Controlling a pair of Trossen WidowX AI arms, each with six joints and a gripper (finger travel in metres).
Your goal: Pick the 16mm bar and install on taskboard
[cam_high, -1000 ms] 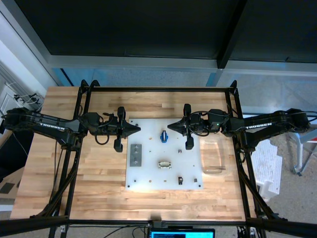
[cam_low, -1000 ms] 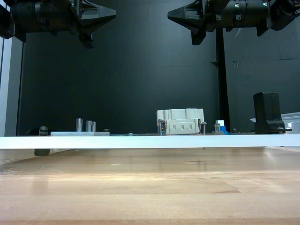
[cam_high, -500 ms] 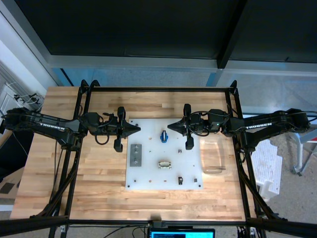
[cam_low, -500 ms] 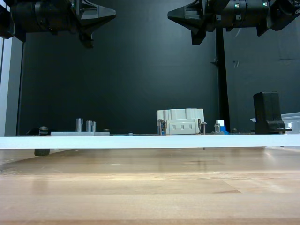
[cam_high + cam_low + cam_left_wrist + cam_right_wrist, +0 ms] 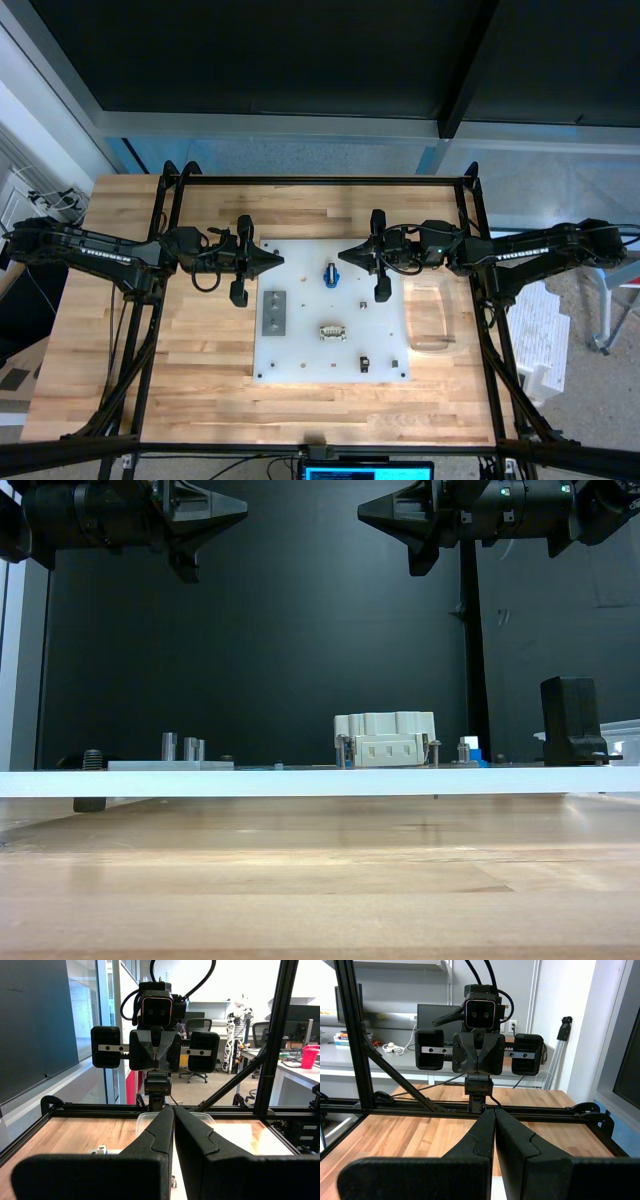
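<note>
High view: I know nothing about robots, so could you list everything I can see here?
table: one, light wood, under everything
frame: one, black bars, around the table
taskboard: one, white, table's middle
block: one, grey metal, taskboard's left part
knob: one, blue, taskboard's far part
connector: one, beige, taskboard's middle
fitting: one, black, taskboard's near part
tray: one, clear plastic, right of taskboard
screen: one, blue-lit, table's near edge
left claw: one, black, shut, high over taskboard's far left corner
right claw: one, black, shut, high over taskboard, by the knob
</note>
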